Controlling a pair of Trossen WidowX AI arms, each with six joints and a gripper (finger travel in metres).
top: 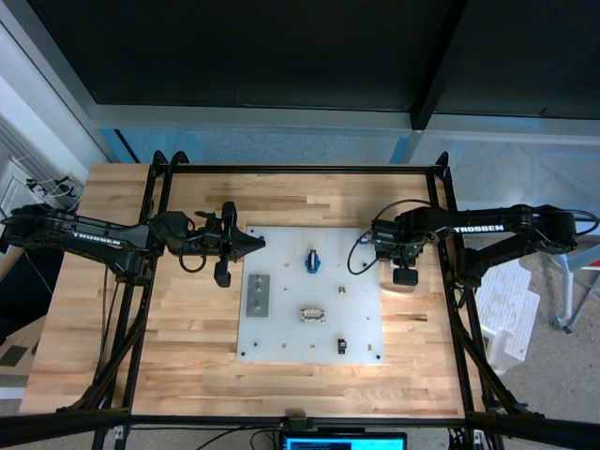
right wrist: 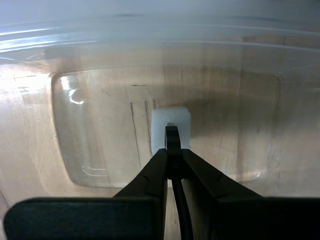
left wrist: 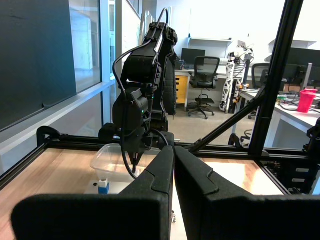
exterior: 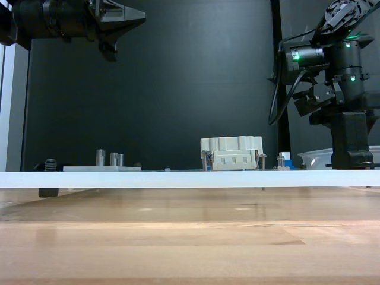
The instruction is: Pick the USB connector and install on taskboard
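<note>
Presently, right gripper (right wrist: 172, 151): fingers closed tight on the USB connector (right wrist: 171, 134), holding nothing else.
USB connector: a slim black plug jutting past the fingertips, its cable (right wrist: 181, 215) running back between them.
Clear bin (right wrist: 100, 150): directly under the gripper, with a white block (right wrist: 160, 122) just beyond the plug's tip.
Taskboard (top: 281, 328): beside the bin, inward of the right gripper.
Left gripper (left wrist: 174, 150): fingers pressed together, empty, high above the taskboard's edge.
</note>
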